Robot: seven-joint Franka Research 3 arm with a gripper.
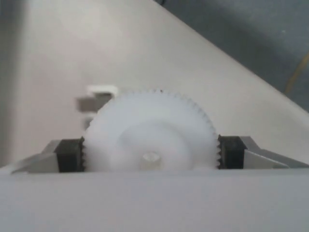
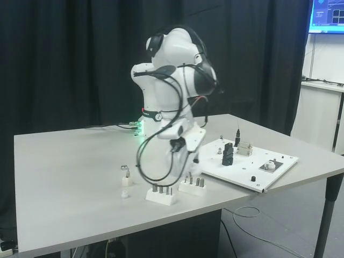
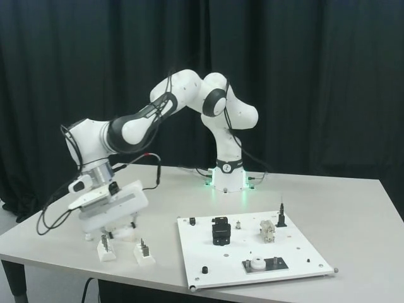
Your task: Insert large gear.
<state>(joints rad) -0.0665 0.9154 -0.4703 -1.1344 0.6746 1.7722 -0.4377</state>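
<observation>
Gripper (image 1: pixel 150 153): 2 fingers pinch large gear (image 1: pixel 150 133) at frame centre | Advice: keep it level, then align its bore over white board (image 3: pixel 252 252), lower right.

the grey bench (image 3: pixel 353 208) carries the white arm's base (image 3: pixel 228 180) (green lights at its foot) towards the back. a white board (image 3: pixel 252 252) lies flat near the front edge, one corner reaching past it in the first room view. just beside the board stand two small white holders (image 2: pixel 162 195) (image 2: pixel 193 186) with upright pegs, and a little apart from them a small white post (image 2: pixel 126 179).
</observation>
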